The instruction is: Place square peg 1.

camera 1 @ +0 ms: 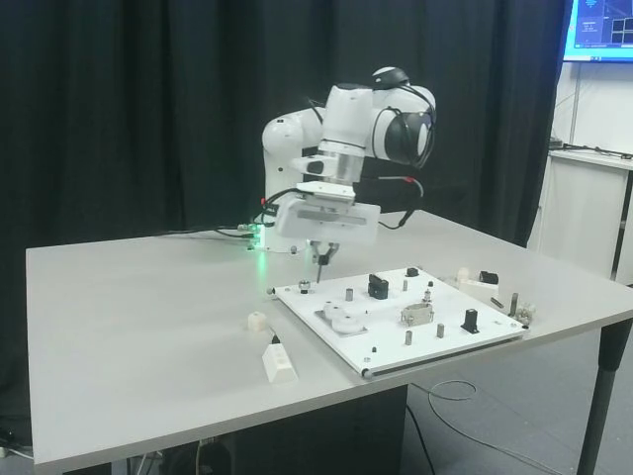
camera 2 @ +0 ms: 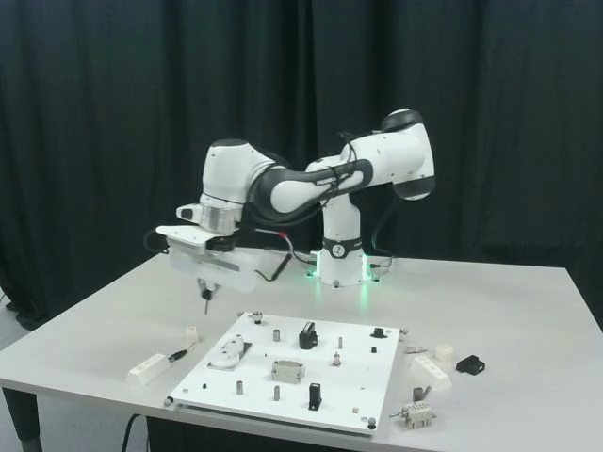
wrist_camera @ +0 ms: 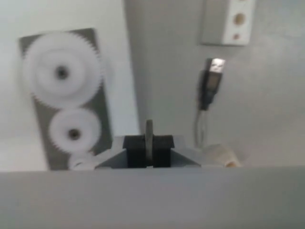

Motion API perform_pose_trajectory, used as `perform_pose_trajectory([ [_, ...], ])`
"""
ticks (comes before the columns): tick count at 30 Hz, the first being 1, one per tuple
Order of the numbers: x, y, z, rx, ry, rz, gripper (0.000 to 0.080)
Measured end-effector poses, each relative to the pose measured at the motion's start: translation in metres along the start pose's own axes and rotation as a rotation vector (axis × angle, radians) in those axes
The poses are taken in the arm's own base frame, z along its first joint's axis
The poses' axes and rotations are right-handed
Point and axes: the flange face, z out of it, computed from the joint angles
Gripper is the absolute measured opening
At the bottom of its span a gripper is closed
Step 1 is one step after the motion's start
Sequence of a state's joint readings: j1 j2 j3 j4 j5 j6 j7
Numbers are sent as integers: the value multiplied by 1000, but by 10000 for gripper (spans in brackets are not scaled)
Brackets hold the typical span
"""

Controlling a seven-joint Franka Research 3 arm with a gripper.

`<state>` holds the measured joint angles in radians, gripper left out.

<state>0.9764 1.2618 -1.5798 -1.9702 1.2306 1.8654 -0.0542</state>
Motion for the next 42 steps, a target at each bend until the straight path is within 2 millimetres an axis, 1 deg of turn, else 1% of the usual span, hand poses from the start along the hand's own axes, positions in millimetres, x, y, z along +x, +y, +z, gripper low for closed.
perform_pose_trajectory([
  [5, 18, 7, 5, 15, -5, -2, 25],
  [19, 53, 16, 38, 16, -57, -24, 25],
  [27, 65, 19, 49, 14, -73, -42, 25],
  [38, 70, 24, 60, 11, -87, -60, 25],
  [39, 70, 25, 60, 11, -88, -59, 151],
  [42, 71, 28, 63, 8, -92, -55, 151],
])
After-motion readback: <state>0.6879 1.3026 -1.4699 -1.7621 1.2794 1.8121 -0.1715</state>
